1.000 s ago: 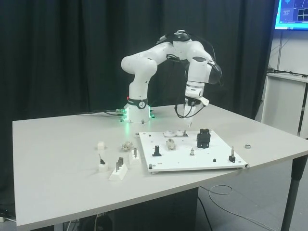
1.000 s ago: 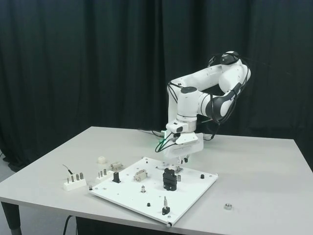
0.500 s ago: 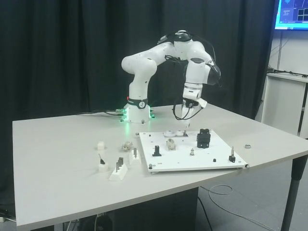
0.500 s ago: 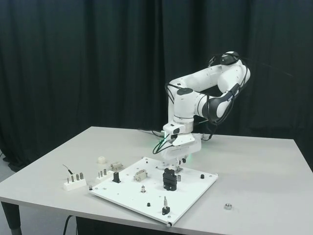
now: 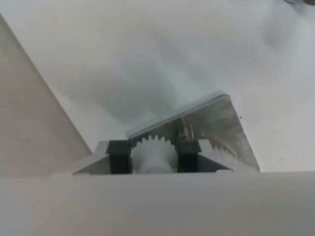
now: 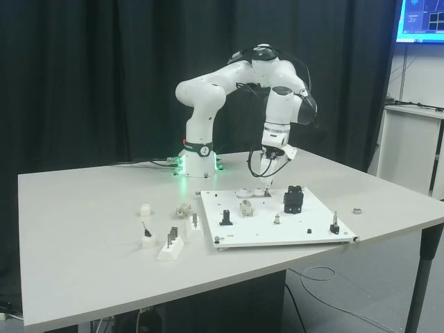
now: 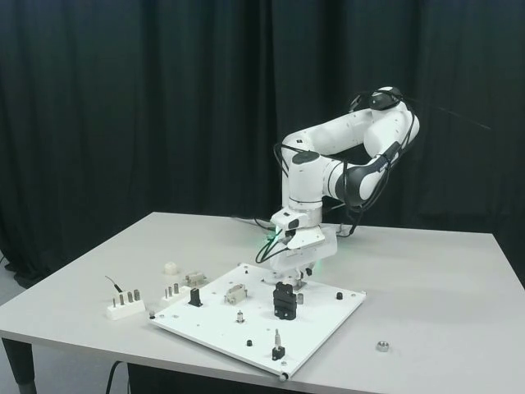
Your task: Insert small gear.
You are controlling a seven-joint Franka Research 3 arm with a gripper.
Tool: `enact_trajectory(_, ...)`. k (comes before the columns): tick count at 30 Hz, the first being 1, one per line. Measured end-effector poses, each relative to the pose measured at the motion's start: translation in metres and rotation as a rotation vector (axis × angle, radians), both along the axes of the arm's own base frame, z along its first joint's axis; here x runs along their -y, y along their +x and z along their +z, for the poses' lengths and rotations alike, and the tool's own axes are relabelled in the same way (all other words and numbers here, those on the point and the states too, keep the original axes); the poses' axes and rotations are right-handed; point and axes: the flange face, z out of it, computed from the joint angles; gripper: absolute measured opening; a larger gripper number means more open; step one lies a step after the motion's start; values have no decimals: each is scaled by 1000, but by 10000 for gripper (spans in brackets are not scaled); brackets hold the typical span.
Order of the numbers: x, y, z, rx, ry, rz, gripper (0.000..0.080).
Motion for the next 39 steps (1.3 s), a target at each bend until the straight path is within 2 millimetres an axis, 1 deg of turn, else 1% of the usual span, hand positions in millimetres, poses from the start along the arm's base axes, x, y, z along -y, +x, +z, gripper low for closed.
enact_trajectory(14,-1,1,1,-1,7,-1,194)
enact_trajectory(39,17,8,0,8,27,-32,194)
